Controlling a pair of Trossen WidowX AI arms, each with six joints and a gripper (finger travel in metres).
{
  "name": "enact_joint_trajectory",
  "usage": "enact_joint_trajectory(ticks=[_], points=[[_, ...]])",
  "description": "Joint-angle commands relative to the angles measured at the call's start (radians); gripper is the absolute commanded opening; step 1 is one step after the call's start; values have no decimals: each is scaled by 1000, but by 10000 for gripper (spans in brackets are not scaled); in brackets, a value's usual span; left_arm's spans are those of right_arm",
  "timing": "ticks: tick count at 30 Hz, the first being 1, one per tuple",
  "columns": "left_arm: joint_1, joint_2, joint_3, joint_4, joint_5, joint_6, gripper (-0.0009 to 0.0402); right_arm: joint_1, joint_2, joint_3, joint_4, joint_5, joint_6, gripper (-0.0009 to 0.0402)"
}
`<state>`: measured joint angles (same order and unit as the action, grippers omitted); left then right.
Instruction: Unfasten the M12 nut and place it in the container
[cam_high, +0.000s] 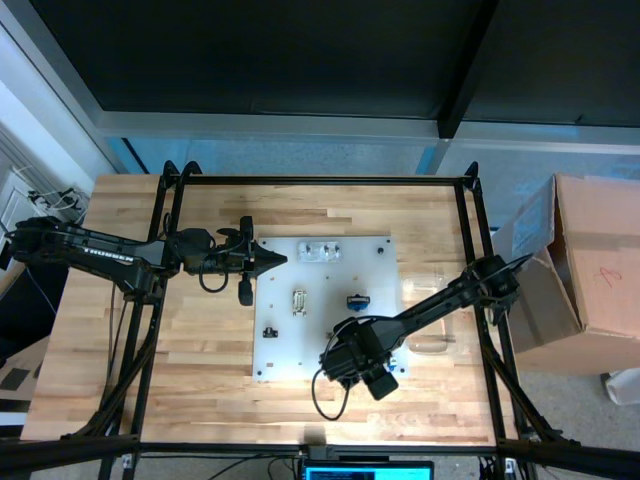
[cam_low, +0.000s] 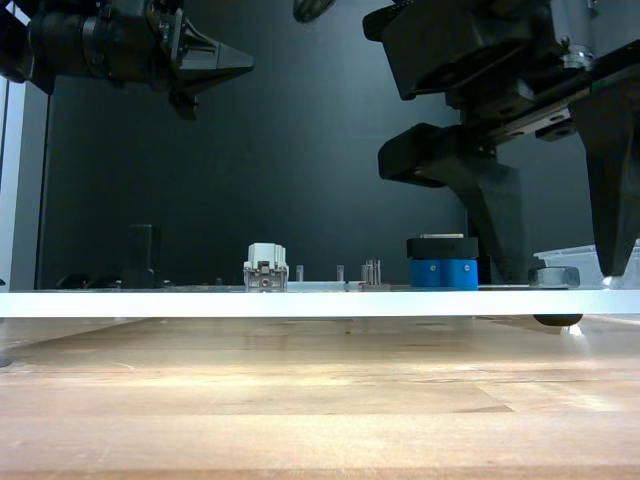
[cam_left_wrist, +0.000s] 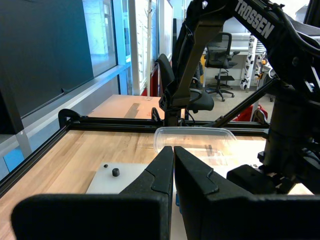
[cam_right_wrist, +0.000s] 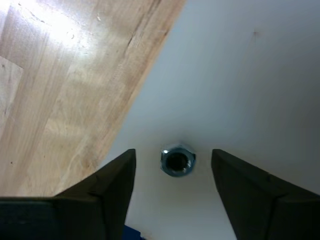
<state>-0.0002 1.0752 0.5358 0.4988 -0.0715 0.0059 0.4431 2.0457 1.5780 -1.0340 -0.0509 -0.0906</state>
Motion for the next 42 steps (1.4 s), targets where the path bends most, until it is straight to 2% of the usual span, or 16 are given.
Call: enact_joint_trajectory(ticks=[1,6,10,15,18,19,22,26,30,32,40,42], points=[[0,0,0,0,0,0,0,3,-27,1,-16,-6,13,236],[0,0,0,0,0,0,0,4,-77,11,-53,-5,225,226],[0,0,0,0,0,0,0,14,-106,11,-60,-26,500,186],[0,0,0,0,0,0,0,19,-114,8,-58,-49,742,89],[0,0,0,0,1,0,0,21,-114,-5,-45,-49,767,8],[0,0,0,0,1,0,0,22,-114,-9,-42,-48,762,-7],[0,0,0,0,0,0,0,23,-113,-39,2,-49,764,11],[0,0,0,0,0,0,0,23,-106,-91,86,-110,763,0],[0,0,0,0,0,0,0,25,-100,-136,136,-114,762,0],[0,0,0,0,0,0,0,26,-101,-162,174,-134,748,-1],[0,0,0,0,0,0,0,26,-101,-200,201,-134,729,0],[0,0,0,0,0,0,0,26,-105,-201,198,-120,726,0]])
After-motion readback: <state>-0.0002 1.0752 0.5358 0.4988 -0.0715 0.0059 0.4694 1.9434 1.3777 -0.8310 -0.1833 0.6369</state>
